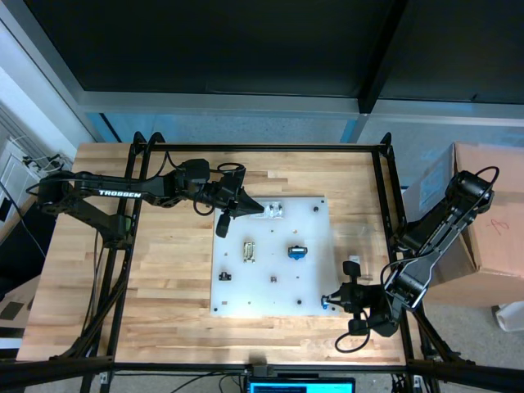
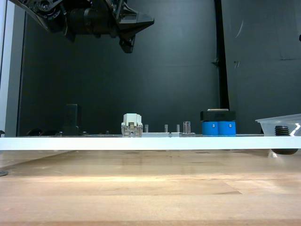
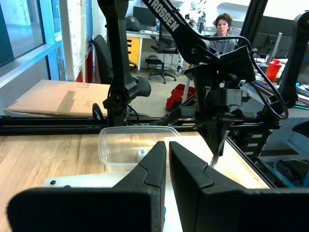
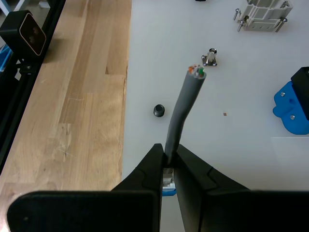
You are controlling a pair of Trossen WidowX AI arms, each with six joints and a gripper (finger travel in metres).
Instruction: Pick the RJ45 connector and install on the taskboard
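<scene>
The RJ45 connector (image 4: 167, 182), a clear plug with a blue boot on a short grey cable stub (image 4: 186, 99), is held in my right gripper (image 4: 169, 153), which is shut on it. In the high view the right gripper (image 1: 331, 301) hovers over the front right corner of the white taskboard (image 1: 246, 295), and the connector (image 1: 325, 303) is clear of any seat. My left gripper (image 3: 167, 151) is shut with nothing in it. It hangs high over the board's back left part (image 1: 242, 205), seen from table height (image 2: 141, 21).
The board carries a blue fixture (image 1: 296, 252), a white multi-pin connector (image 1: 248, 250), a small coax jack (image 4: 210, 58) and a black knob (image 4: 159, 110). A clear plastic tray (image 2: 282, 123) stands near the board's right edge. Black frame rails (image 1: 385, 205) border the table.
</scene>
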